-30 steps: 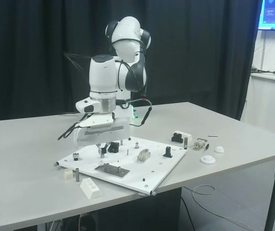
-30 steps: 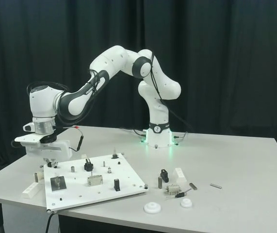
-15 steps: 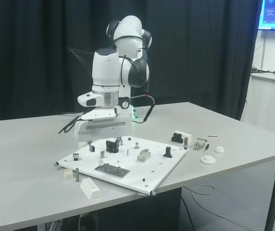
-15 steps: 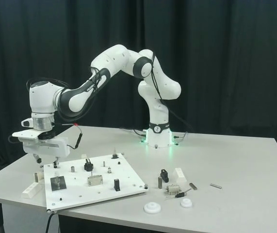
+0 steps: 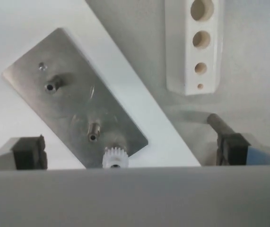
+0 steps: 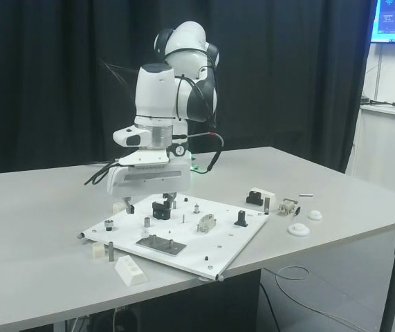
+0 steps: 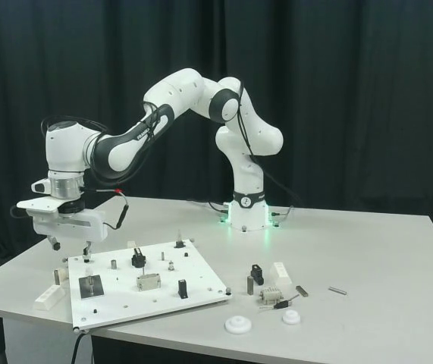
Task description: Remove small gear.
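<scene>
From the wrist camera, the small white toothed gear (image 5: 114, 157) sits at one end of the flat grey metal plate (image 5: 73, 94), next to a short peg (image 5: 93, 130) on that plate. Beside the plate lies a white block with a row of round holes (image 5: 193, 45). The jaws are spread wide and hold nothing; one black fingertip (image 5: 29, 152) is well off to one side of the gear and the other is far off on the other side.

In the first room view, the gripper (image 6: 149, 200) hangs above the white square board (image 6: 176, 232), apart from the metal plate.

In the second room view, the white robot arm (image 7: 125, 144) reaches over the board's far corner on the grey surface (image 7: 368, 258).

The step looks like getting ready to pick up. Next, I think the jaws must come down around the gear, squeeze it, and lift it straight off.
</scene>
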Robot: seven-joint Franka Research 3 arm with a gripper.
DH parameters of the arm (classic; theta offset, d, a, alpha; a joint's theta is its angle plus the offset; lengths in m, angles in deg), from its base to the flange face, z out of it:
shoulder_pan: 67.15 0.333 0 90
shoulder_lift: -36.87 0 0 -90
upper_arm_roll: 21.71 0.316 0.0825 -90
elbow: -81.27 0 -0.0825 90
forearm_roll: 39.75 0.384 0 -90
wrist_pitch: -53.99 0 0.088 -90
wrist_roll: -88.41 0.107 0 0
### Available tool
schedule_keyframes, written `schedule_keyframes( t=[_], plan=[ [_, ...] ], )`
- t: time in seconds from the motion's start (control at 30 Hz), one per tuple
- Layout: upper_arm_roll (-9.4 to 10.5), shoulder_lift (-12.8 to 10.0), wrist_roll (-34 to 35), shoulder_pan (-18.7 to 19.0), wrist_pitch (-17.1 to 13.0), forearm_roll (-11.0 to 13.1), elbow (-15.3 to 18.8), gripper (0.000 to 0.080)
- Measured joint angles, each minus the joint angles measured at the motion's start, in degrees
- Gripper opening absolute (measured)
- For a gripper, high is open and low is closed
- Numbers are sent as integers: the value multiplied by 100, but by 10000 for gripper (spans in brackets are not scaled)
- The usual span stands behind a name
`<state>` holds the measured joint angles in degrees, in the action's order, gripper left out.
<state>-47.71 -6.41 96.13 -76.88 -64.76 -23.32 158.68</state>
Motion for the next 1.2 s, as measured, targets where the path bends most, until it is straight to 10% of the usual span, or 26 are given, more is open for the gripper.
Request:
schedule_keyframes(
  t=[0.2, 0.23, 1.2],
  plan=[
    [-4, 0, -3, 0, 20, -40, -1, 453],
    [-5, 0, -7, 0, 32, -47, -1, 800],
    [6, -63, -90, -40, -231, -40, 637, 800]
  ],
)
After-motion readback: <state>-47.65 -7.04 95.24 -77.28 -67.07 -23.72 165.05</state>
